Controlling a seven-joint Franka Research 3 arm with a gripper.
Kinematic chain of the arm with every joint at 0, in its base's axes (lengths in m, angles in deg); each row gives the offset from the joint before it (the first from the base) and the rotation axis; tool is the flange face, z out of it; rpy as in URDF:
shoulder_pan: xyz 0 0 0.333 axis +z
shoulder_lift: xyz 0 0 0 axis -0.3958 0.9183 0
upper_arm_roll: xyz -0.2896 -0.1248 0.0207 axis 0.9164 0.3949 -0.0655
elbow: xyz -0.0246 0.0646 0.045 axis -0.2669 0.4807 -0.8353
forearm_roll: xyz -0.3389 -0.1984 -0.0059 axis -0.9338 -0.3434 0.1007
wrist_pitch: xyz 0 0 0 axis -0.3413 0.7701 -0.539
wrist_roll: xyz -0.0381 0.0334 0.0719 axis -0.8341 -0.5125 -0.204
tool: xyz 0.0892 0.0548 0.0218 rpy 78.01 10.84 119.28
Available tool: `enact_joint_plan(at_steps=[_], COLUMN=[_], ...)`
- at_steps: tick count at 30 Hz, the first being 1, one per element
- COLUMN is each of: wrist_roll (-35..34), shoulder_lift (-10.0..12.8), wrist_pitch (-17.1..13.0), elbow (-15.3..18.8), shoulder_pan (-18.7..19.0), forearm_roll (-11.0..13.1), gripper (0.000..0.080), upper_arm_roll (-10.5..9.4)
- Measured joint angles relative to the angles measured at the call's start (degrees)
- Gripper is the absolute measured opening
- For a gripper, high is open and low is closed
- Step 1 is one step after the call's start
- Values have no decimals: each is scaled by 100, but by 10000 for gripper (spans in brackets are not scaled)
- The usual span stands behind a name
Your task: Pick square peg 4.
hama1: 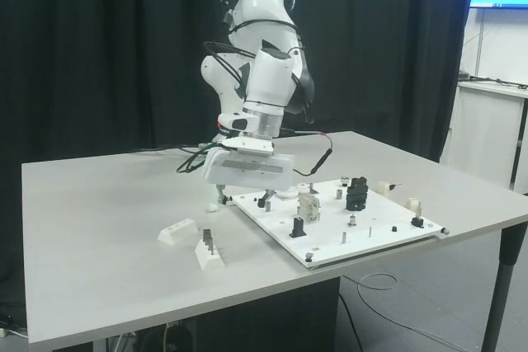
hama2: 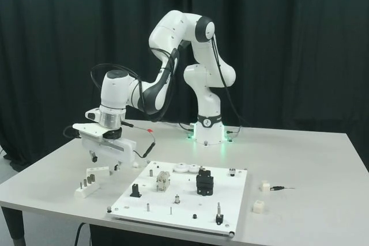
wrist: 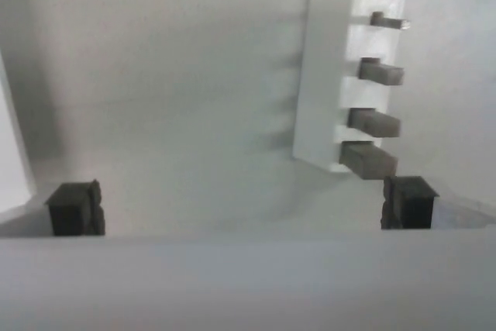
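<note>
Claw open wide, empty, hovering above the surface short of the white holder. Four pegs stand upright in it in a row, long axes vertical. Peg 4, likely the thickest end one, nearest the claw. Centre over it, straddle flat faces, descend straight.

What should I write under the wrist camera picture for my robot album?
Open gripper hovering above the grey table, with a white holder of four square pegs just ahead.
</note>
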Motion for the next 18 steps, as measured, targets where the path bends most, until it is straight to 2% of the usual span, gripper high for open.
enact_joint_plan(at_steps=[10, 14, 18], wrist_roll=[229, 555, 841], shoulder_lift=[54, 129, 233], wrist_pitch=[-28, -78, -142], elbow=[-108, -175, -242], shoulder_pan=[-192, -310, -423], forearm_roll=[44, 265, 588], gripper=[800, 800, 800], upper_arm_roll=[23, 24, 24])
